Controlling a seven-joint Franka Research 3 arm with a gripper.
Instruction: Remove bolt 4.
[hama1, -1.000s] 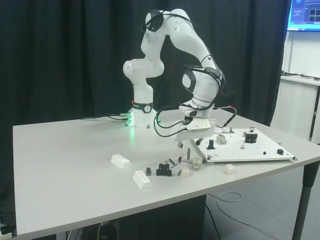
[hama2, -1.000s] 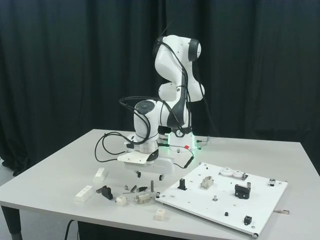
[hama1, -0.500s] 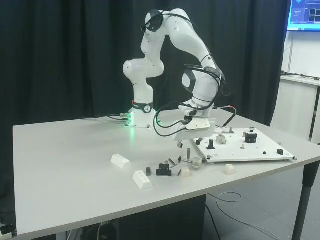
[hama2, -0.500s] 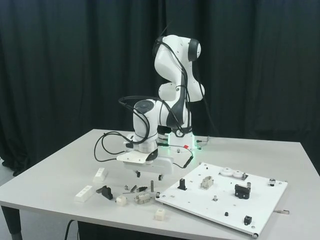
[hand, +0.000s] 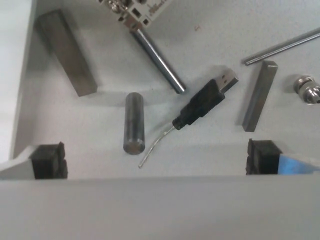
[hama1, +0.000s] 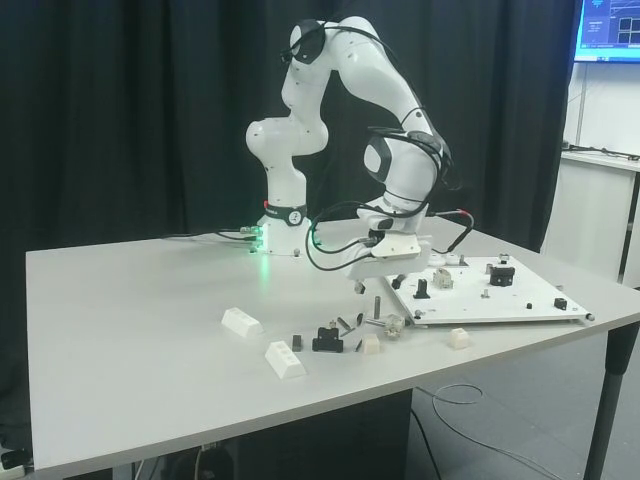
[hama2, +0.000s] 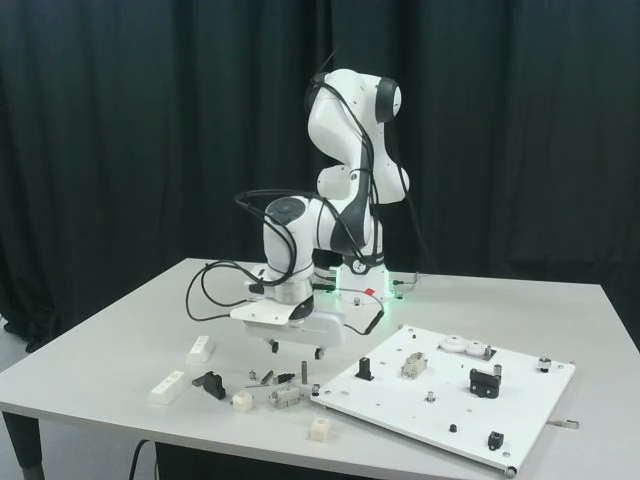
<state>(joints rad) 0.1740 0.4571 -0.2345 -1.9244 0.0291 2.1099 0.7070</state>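
the white arm (hama1: 340, 60) bends down over the grey surface (hama1: 140, 320), and its tool (hama2: 296, 346) hangs above a scatter of small parts at lower centre of both room views, just left of the white assembly board (hama2: 450, 395). in the wrist view the two black fingertips (hand: 48, 161) stand far apart at either side of the frame, with nothing between them: the tool is spread wide and holds nothing.

seen from the wrist, the parts on the surface under the tool are a short metal cylinder (hand: 134, 122) at centre left, a black usb plug (hand: 206, 101) with a thin wire tail just beside it, a grey rectangular bar (hand: 65, 52) at upper left, a second, slimmer bar (hand: 259, 95) at right, a smooth steel shaft (hand: 158, 60) running from a white connector block (hand: 135, 11) at the top edge, a thin rod (hand: 282, 47) at upper right, and a round metal fitting (hand: 307, 88) at the right edge. none of these touches a fingertip.

which of these parts is bolt 4 cannot be told; the short metal cylinder is the piece nearest the centre of the wrist view.

in the room views, white blocks (hama1: 284, 359) lie apart on the surface at lower left of the scatter.
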